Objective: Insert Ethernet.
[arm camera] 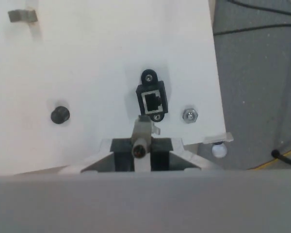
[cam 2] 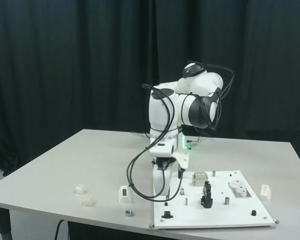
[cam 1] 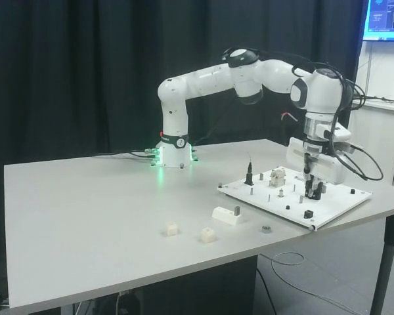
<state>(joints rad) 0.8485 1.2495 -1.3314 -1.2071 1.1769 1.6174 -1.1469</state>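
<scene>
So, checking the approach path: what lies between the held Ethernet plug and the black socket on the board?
Nothing. In the wrist view only a short bare strip of white board separates the plug in the gripper from the socket.

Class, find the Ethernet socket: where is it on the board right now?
In the wrist view the black socket is mounted on the white board, just ahead of the plug held in the gripper, with a nut beside it.
</scene>
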